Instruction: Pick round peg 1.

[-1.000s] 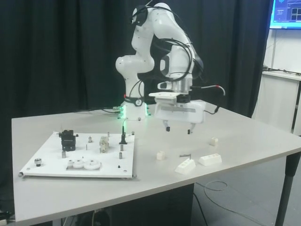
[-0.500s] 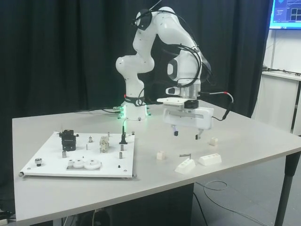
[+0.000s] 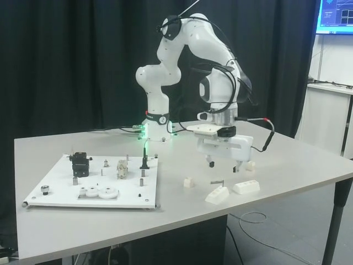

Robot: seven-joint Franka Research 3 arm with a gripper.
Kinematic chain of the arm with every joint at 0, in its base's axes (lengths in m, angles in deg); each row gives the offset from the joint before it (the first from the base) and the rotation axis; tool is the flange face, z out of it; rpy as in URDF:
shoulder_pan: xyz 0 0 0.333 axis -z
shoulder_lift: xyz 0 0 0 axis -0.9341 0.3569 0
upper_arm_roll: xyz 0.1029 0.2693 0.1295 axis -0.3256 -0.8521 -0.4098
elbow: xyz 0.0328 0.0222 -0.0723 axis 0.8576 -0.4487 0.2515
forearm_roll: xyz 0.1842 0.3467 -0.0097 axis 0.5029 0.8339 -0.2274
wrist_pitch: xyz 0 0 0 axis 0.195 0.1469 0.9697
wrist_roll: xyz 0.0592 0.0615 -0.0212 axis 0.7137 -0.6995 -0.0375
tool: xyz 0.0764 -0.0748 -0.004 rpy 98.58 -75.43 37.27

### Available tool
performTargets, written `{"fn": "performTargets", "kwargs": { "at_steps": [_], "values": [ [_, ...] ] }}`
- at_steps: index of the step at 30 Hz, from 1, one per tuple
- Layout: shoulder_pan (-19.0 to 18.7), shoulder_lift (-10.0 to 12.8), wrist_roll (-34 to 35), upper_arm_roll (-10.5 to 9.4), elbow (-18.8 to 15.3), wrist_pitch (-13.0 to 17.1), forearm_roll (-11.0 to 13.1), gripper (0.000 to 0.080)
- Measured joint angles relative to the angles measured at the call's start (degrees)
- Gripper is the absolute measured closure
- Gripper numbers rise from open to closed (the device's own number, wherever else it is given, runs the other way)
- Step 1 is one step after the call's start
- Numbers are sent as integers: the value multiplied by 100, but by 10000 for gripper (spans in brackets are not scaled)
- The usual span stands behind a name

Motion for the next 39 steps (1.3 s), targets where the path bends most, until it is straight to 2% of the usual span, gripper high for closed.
{"fn": "performTargets", "kwargs": {
  "at_steps": [16,32,33,38,39],
  "values": [
    [20,468,110,-4,334,-158,75,3],
    [19,746,107,-17,541,-166,73,3],
    [18,760,103,-17,557,-166,71,260],
    [12,829,101,-18,620,-166,66,260],
    [11,841,100,-18,629,-166,62,422]
  ]
}}
